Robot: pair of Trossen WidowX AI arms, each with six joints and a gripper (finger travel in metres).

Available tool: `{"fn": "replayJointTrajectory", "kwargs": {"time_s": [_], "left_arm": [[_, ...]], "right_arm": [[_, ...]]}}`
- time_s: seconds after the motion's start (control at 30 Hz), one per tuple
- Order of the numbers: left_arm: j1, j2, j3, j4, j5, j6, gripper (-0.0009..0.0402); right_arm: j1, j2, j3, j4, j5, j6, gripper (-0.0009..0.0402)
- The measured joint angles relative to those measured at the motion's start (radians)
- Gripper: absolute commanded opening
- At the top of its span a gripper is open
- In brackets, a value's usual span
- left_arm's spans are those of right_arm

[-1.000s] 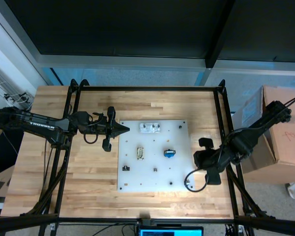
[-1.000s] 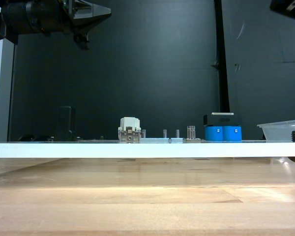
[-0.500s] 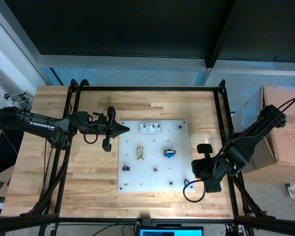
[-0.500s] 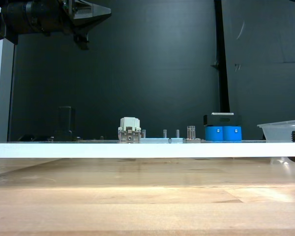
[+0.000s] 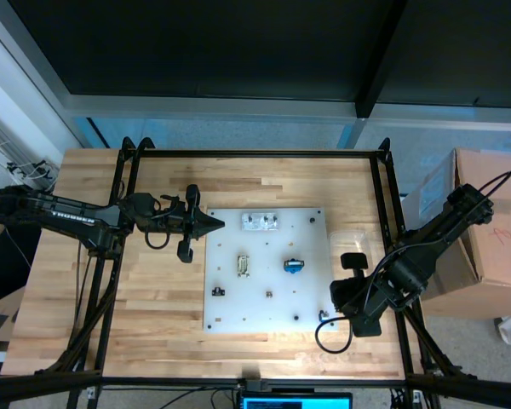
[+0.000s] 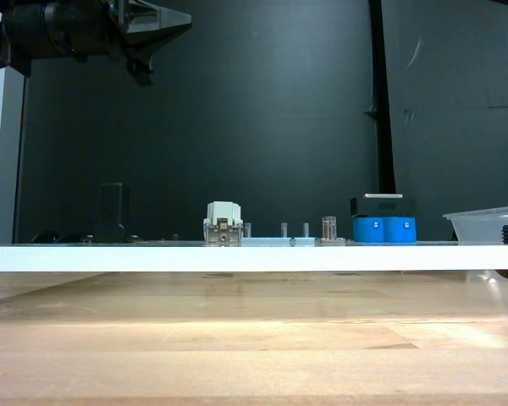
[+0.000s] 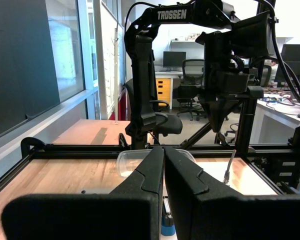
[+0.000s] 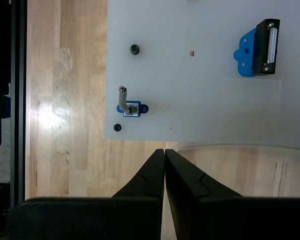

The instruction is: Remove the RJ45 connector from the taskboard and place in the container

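The RJ45 connector [image 8: 130,108] sits seated in its blue mount [image 8: 143,108] at the five o'clock corner of the taskboard [image 5: 238,302], untouched. The right gripper [image 8: 164,151] hangs above the board's edge, at about two o'clock of the connector in the high view, fingers pressed together and empty. The clear container [image 5: 353,240] lies off the board's three o'clock side. The left gripper [image 5: 218,223] hovers at ten o'clock, likewise pressed together. This looks like the approach: next the right fingers must spread, centre over the connector and descend
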Motion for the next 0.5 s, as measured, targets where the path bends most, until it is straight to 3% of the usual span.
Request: {"fn": "replayJointTrajectory", "kwargs": {"time_s": [0.5], "left_arm": [[0.000, 0.000, 0.000, 0.000, 0.000, 0.000, 0.0000]], "right_arm": [[0.005, 0.040, -0.045, 0.040, 0.000, 0.038, 0.0138]]}}
